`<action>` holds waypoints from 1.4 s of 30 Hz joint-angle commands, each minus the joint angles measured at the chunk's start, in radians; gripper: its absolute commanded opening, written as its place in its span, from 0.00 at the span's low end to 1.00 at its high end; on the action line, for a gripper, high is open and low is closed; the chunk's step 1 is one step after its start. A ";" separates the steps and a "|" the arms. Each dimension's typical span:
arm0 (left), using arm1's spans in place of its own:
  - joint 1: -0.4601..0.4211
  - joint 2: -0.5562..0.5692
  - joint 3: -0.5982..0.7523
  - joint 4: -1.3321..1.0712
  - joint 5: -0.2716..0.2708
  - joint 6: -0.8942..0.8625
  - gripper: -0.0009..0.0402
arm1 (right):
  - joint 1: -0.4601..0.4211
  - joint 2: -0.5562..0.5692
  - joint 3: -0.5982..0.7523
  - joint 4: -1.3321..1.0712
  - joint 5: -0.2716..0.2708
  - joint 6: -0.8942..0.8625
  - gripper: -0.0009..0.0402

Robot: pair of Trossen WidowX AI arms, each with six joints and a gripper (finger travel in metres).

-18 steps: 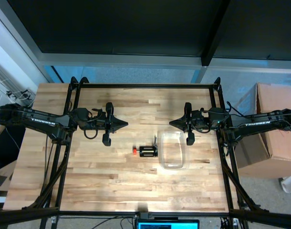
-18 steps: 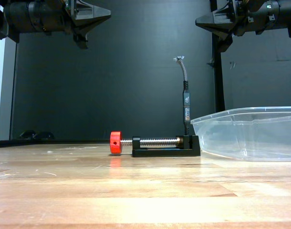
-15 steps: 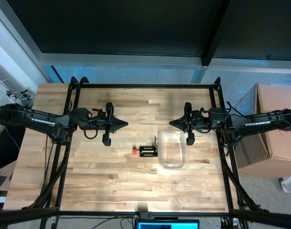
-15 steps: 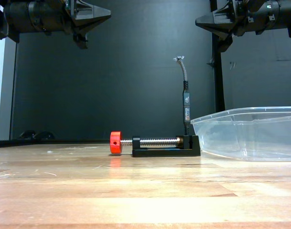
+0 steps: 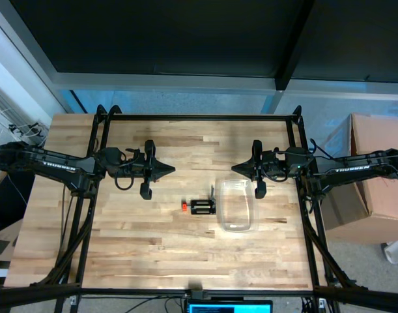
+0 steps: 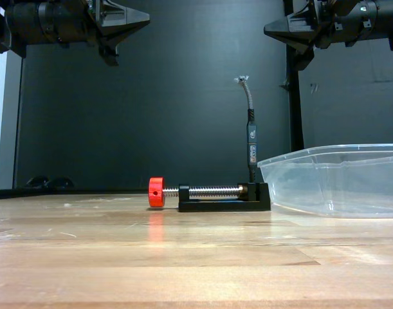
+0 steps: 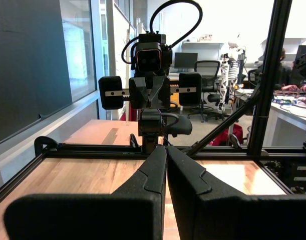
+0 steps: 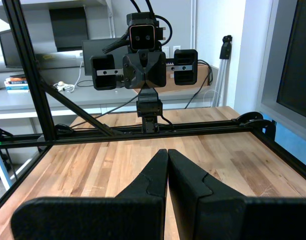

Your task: Remove the USB-C connector from the USB-C receptacle and place in the container

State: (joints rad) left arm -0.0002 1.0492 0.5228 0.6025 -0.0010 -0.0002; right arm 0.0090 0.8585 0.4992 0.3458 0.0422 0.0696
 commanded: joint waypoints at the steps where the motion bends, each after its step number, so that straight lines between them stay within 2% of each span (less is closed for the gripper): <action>1: 0.000 0.000 0.000 0.000 0.000 0.000 0.02 | 0.000 0.000 0.000 0.000 0.000 0.000 0.02; 33: 0.000 0.000 0.000 0.000 0.000 0.000 0.02 | 0.000 0.002 0.024 0.024 -0.001 0.000 0.02; 37: 0.000 0.000 0.000 0.000 0.000 0.000 0.02 | 0.002 0.002 0.071 -0.068 -0.001 0.000 0.02; 42: 0.000 0.000 0.000 0.000 0.000 0.000 0.02 | 0.005 0.017 0.171 -0.294 -0.001 0.008 0.02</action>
